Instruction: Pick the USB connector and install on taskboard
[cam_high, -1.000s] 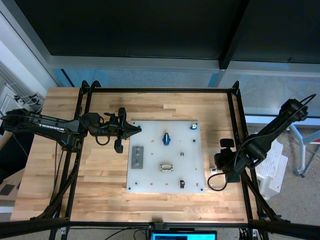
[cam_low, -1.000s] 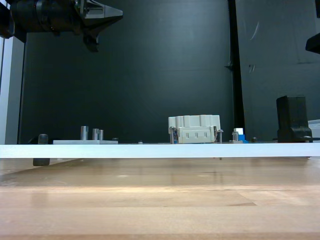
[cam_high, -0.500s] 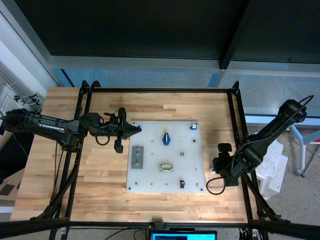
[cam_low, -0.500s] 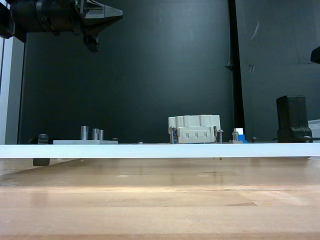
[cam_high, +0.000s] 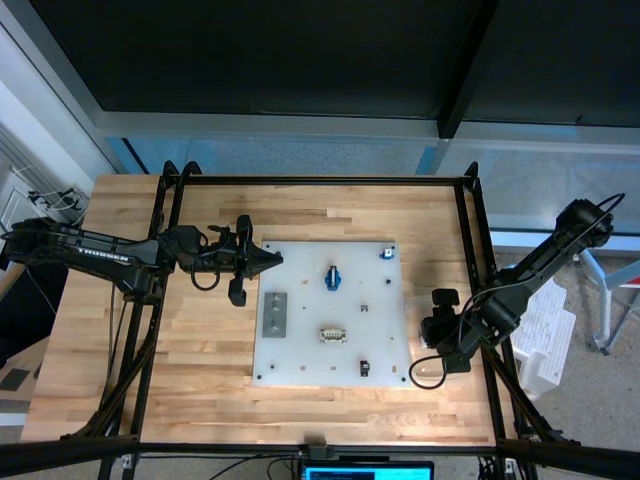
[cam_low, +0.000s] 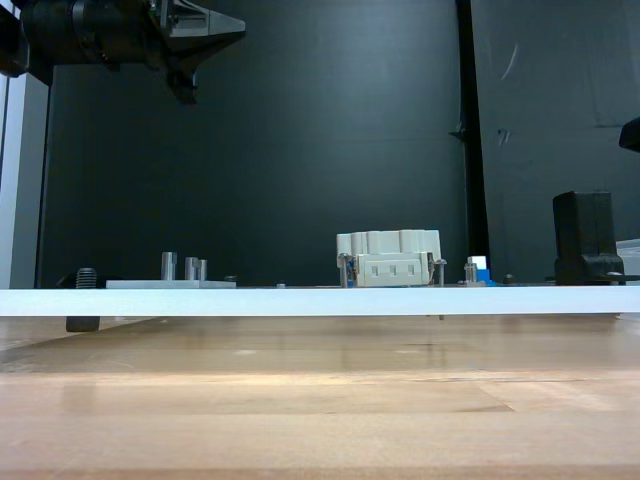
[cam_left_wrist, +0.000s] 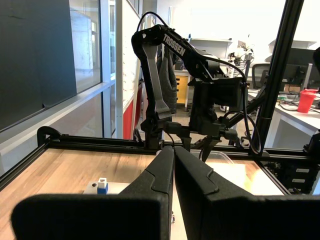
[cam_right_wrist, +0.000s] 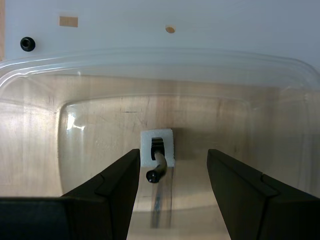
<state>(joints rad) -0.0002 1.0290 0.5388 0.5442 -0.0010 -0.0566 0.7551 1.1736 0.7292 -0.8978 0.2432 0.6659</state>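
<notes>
Centring seems needed before closing | right hand (cam_high: 430, 338), high view right, apart astride USB connector (cam_right_wrist: 154, 172) in tray (cam_right_wrist: 160, 55) | left hand (cam_high: 275, 258) together, centre-left

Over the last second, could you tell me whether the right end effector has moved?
Yes. The right end effector has shifted toward the table's near edge, slightly closer to the taskboard. The left end effector stays by its far-left corner.

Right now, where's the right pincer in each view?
High: right pincer, open, just off the taskboard's right edge.
Low: at most a dark sliver, far right.
Left wrist: across the taskboard, pointing down over the clear tray.
Right wrist: its fingers flank the white block in the tray.
Shared landmark: the taskboard. Left pincer, shut, hovers above its left edge.
</notes>
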